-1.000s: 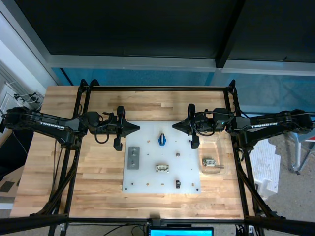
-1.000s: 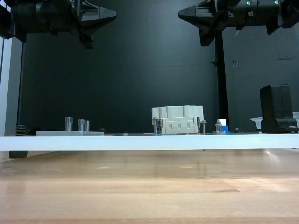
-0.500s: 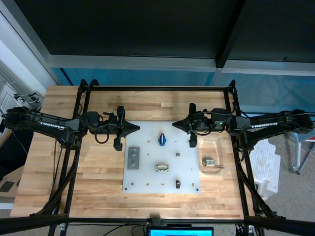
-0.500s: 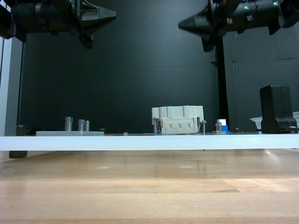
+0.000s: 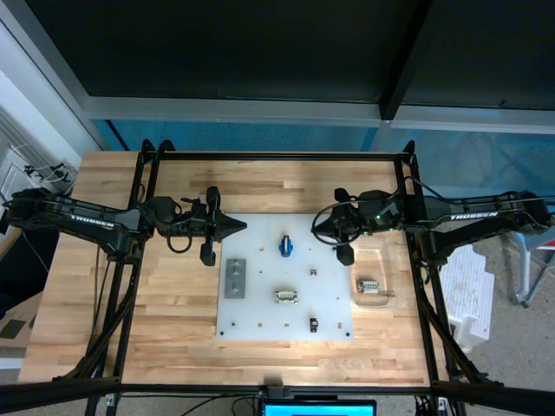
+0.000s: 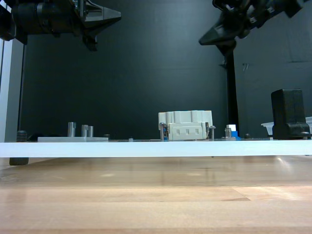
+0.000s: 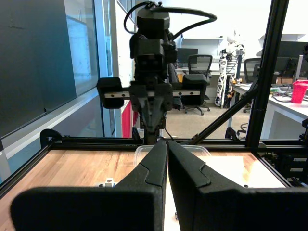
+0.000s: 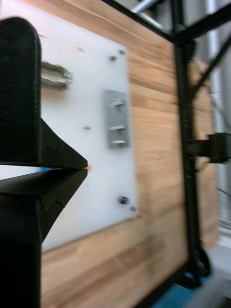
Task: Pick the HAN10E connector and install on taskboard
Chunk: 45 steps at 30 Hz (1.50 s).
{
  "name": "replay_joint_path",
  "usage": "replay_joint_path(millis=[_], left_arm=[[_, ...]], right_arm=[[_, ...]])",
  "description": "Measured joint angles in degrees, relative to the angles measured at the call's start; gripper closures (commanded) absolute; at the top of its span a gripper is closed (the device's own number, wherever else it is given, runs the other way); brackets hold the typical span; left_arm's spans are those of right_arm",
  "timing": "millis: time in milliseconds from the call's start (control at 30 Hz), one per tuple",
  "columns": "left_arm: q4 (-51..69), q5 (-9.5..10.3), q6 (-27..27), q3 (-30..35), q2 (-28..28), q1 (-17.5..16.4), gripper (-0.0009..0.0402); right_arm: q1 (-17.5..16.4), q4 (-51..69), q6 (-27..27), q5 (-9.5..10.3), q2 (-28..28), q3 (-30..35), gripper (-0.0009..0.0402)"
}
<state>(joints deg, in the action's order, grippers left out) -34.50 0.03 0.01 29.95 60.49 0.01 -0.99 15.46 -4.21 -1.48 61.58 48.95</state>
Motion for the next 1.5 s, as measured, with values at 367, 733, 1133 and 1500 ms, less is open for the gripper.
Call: replay_joint_path(millis=[367,733,1133,1500], left_arm=[[0.02,-0.02,0.00,0.00,0.00,0.00,0.0392],[0.02,0.00,-0.02,0.00,0.00,0.00,0.0392],[0.02,0.00,-0.02,0.00,0.00,0.00,0.0392],[0.02,-0.02,-0.02,-0.02,0.00,0.00,0.0392]], right_arm=[[-5.81,24.90,-5.99,-2.25,0.02,6.43,0.0393],[-12.35,41.16,-14.43,-3.56,0.07,8.50,0.0394],[-20.57,52.09,-21.94,-4.59,4.09,10.64,0.0394],[-24.61,53.37,-23.98,-2.97,9.31,10.67,0.0393]])
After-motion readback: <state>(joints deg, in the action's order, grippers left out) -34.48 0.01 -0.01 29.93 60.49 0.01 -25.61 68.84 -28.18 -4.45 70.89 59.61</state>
